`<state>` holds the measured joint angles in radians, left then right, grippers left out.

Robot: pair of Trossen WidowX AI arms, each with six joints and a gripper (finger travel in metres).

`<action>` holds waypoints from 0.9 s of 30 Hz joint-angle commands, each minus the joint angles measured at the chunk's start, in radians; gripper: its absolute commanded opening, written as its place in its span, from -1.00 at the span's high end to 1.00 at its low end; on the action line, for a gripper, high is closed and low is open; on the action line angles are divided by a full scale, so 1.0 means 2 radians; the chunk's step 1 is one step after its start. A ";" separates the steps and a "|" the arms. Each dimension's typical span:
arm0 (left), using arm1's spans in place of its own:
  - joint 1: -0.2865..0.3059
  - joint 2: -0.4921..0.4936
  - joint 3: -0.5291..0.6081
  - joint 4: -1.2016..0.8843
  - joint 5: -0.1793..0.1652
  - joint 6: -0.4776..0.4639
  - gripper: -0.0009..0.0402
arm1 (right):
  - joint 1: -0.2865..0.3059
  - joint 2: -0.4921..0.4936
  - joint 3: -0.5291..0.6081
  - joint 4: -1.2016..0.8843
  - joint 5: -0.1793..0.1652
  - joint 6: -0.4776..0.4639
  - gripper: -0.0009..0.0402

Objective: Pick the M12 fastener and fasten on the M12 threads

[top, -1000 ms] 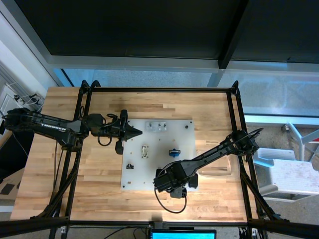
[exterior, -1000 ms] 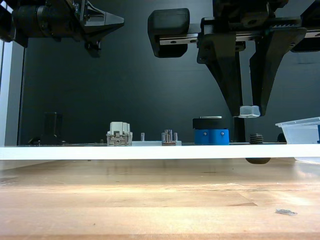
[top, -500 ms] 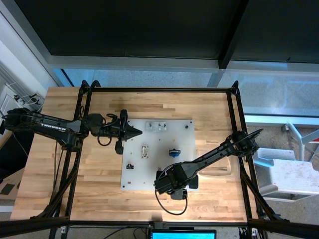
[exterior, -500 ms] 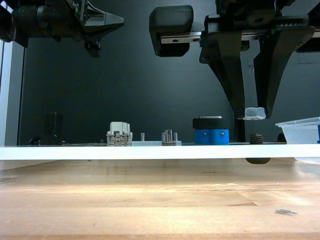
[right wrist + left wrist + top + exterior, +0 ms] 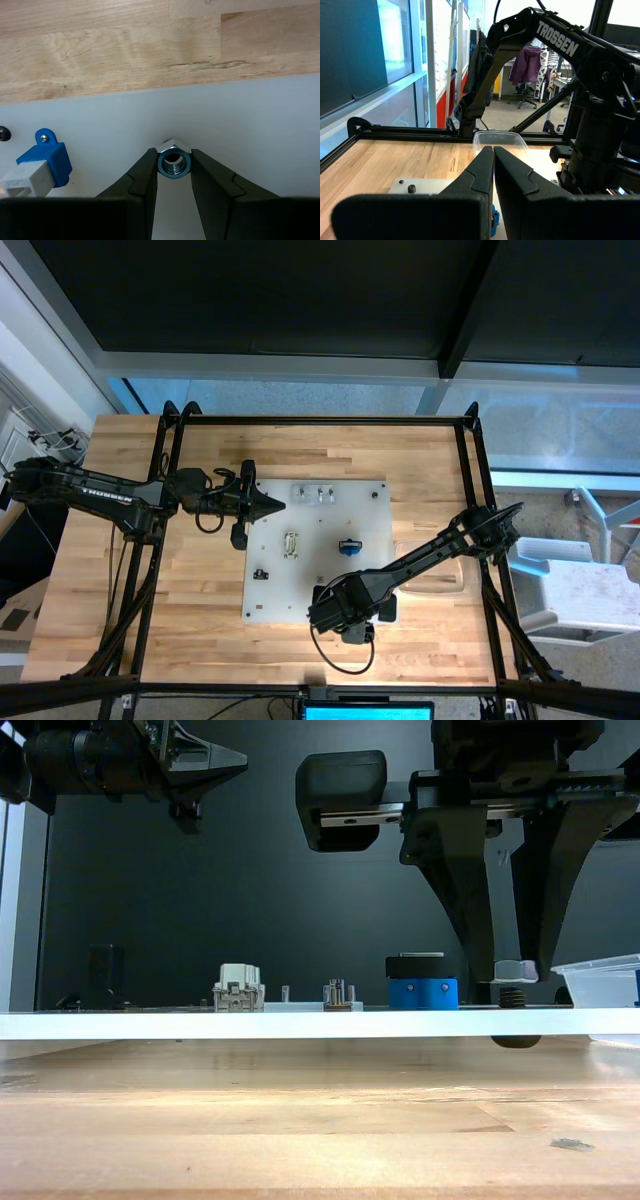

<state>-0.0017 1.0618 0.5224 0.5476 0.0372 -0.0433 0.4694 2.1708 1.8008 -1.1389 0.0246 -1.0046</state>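
At the white board's [image 5: 268, 585] near right edge, your right gripper [image 5: 173, 161] points straight down. Its jaws are closed on the M12 nut [image 5: 515, 970], pinching it by its sides with the bore facing the board. In the low view the nut hangs directly over the black ribbed stud [image 5: 513, 997], just above its top. You cannot tell whether the two touch, and the stud's ribs show bare below the nut. The clear tray [image 5: 600, 982] stands to the right, off the board's right edge, on the wooden counter [image 5: 100, 40]. A small blue connector [image 5: 46, 159] with a grey-white plug sits on the board near the gripper, apart from the nut. Toward mid-board you have a blue block with a black cap [image 5: 422, 985], a small silver post [image 5: 338, 993] and a pale grey connector [image 5: 238, 990]. Farthest off, your left gripper [image 5: 493, 152] hangs raised over the board's far left edge, pointing inward. Its jaws are closed together on nothing.
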 commanded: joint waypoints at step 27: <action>0.000 0.000 0.000 0.000 0.000 0.000 0.96 | -0.004 0.000 -0.024 0.027 0.000 0.108 0.94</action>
<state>-0.0017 1.0622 0.5228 0.5468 0.0372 -0.0437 0.4625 2.1693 1.7527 -1.0897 0.0223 -0.8295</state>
